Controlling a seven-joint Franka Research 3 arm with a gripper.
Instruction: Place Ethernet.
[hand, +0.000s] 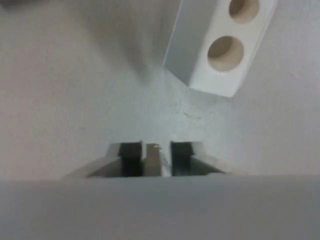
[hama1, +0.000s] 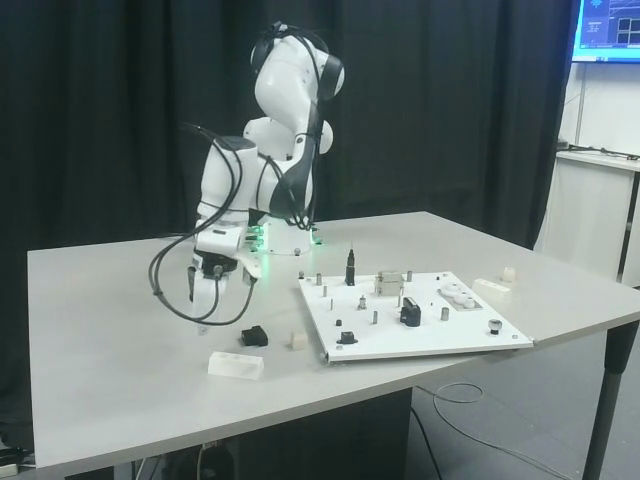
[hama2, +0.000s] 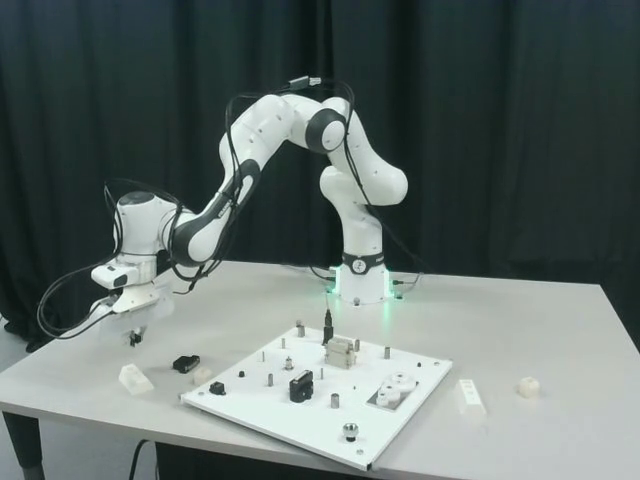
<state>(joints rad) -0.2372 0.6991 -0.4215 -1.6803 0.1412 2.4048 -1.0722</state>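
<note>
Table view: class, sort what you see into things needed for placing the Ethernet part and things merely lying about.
Job in hand: gripper; small piece between its jaws, probably the Ethernet part; white board.

Lying about: two-hole block; black part; small cube; white bar.

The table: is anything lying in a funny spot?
Yes. A few small parts lie loose on the grey table instead of on the white board: a white block and a black piece near the gripper, and two white bits on the board's other side.
</note>
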